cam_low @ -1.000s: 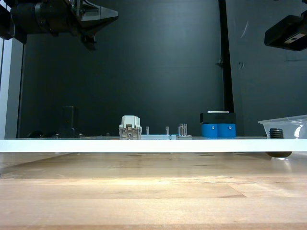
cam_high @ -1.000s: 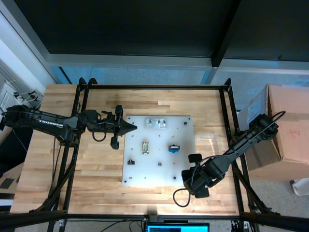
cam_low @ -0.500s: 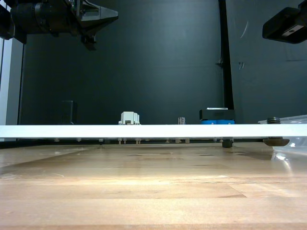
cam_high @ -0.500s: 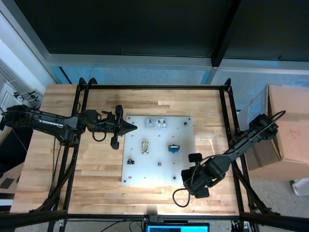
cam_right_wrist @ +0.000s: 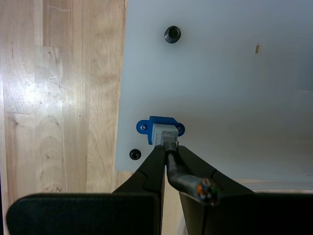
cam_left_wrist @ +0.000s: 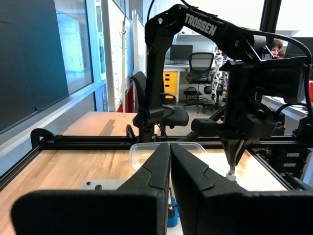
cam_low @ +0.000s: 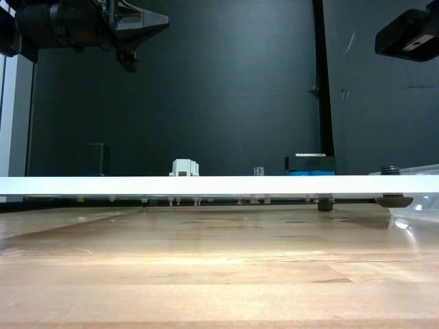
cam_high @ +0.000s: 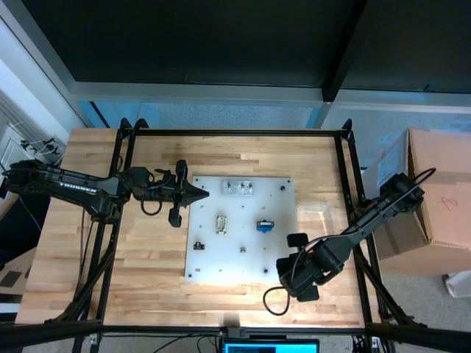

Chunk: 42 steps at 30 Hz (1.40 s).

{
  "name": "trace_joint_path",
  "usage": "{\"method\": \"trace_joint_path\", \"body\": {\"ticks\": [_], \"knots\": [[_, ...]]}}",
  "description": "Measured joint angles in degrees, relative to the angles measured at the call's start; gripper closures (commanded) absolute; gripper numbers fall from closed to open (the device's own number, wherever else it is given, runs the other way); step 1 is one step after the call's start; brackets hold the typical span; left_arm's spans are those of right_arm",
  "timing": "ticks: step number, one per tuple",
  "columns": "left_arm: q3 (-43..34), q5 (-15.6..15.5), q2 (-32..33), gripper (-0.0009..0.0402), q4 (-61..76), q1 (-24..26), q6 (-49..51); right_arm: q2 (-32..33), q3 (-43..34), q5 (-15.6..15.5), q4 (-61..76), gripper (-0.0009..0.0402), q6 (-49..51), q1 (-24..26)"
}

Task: Remove the RJ45 connector from the taskboard and place in the container

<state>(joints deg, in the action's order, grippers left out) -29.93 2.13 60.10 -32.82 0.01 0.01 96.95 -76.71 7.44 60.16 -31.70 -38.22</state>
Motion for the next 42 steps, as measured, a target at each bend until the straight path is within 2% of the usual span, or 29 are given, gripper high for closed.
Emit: {"method": "trace_joint_path", "body": {"ticks": [14,19,30,35,40,42], "knots": [[0.0,0.0,0.0,0.0393,0.0,0.0,0.0,0.0,3.0,0.4,-3.3,0.0385,0.0,0.0],[0.0,0.0,0.0,0.0393,0.0,0.0,0.0,0.0,3.1,0.4,-3.3,0.0356,0.0,0.0],[0.0,0.0,0.0,0.0393,0.0,0.0,0.0,0.0,3.1,0.8,-3.2,0.0263,0.0,0.0],[0.0,0.0,0.0,0.0393,0.0,0.0,0.0,0.0,3.1,0.7,-3.2,0.0241,-2.4,-0.1],[0.0,0.0,0.0,0.0393,0.0,0.0,0.0,-0.6,3.2,3.5,-3.3,0.0230,-6.6,-0.7],[0.0,0.0,0.0,0.0393,0.0,0.0,0.0,-1.3,3.5,3.7,-3.7,0.0226,-7.5,-0.8]]}}
